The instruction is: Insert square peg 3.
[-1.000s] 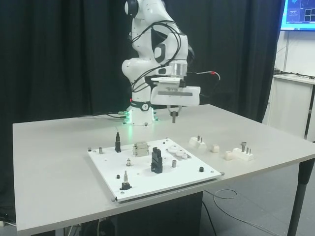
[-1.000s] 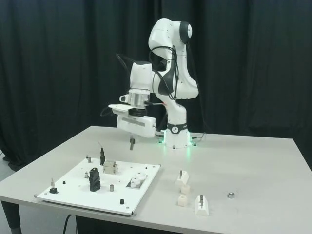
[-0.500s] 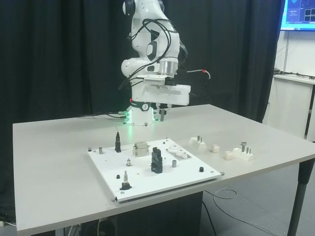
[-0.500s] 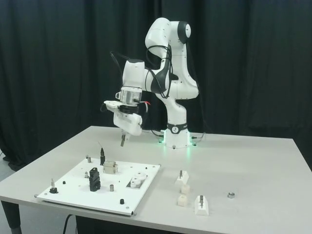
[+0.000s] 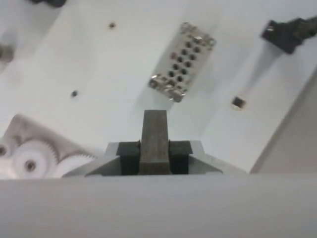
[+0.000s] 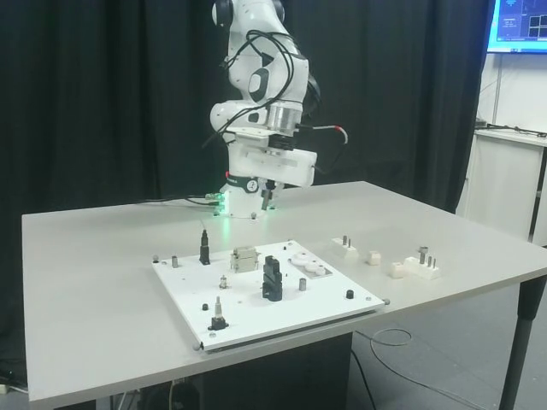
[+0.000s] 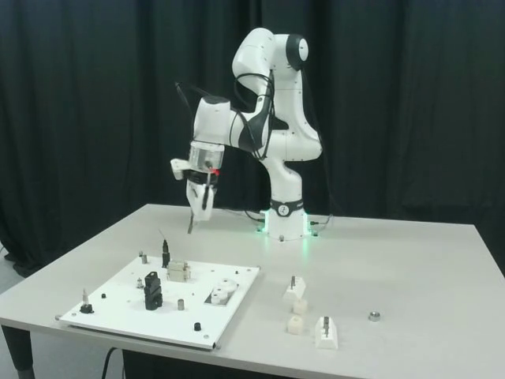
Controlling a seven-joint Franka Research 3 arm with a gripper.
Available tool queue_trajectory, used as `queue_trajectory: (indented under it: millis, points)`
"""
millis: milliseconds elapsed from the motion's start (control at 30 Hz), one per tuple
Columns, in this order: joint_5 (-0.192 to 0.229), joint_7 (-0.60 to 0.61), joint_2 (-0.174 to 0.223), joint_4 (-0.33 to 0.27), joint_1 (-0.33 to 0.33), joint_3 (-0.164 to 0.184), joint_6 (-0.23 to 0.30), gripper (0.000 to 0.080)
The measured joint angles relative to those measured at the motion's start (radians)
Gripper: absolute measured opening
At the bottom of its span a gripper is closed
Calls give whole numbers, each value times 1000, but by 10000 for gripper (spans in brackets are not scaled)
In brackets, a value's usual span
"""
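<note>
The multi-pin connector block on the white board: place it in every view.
Wrist view: multi-pin connector block just beyond the hand.
First room view: on the white board, near its back edge.
Second room view.
Shared landmark: white gears.

no legible text, labels or numbers, wall screen (image 6: 520, 26) content too small to read

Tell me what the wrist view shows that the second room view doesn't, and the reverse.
Only the wrist view shows the pincer shut on the square peg close up, the multi-pin connector's hole pattern, and the small square hole in the board.

Only the second room view shows the whole arm, the grey table, and the white blocks beside the board.

Both show the white board, the connector and the white gears.
</note>
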Motion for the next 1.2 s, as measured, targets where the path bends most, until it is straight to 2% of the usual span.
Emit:
queue_trajectory:
  millis: [233,567,800,1200]
  points:
    - [-35,113,0,11,-16,0,-50,114]
    - [-35,154,0,17,-63,0,-86,114]
    - [-16,203,0,15,-100,-2,-94,114]
    - [66,206,8,13,-131,-20,-82,114]
